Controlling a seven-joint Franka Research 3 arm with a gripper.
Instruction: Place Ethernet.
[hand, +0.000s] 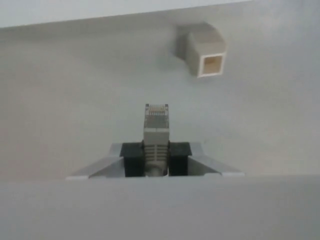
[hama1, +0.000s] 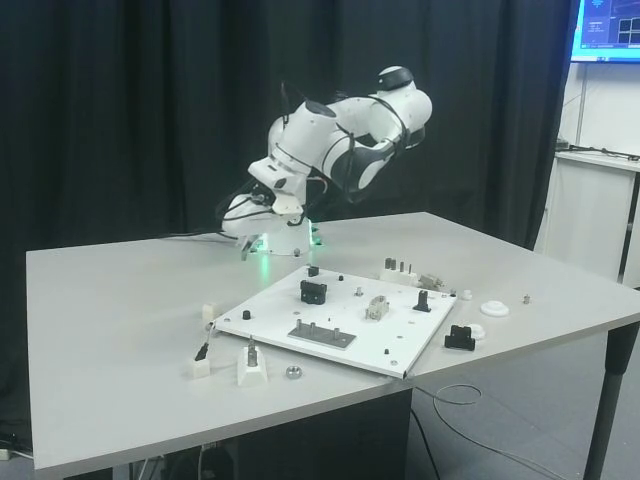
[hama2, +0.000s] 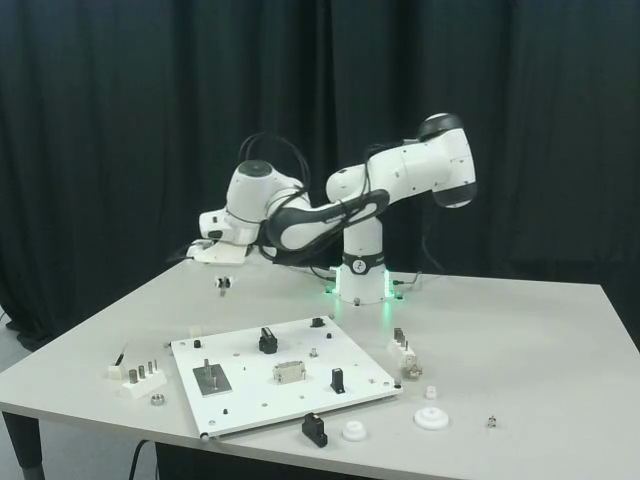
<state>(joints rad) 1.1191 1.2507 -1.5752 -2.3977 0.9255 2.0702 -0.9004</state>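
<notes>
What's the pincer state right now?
Pincer: closed on the Ethernet plug, held above the grey table.

- One white robot arm (hama2: 340, 205) with one claw (hama2: 221, 285).
- One Ethernet plug (hand: 156, 122).
- One small white socket block (hand: 206, 52) seen by the wrist camera.
- One white assembly board (hama2: 280, 375).
- One grey tabletop (hama2: 520, 330).
- Two white round discs (hama2: 432, 418) near the board's front.
</notes>
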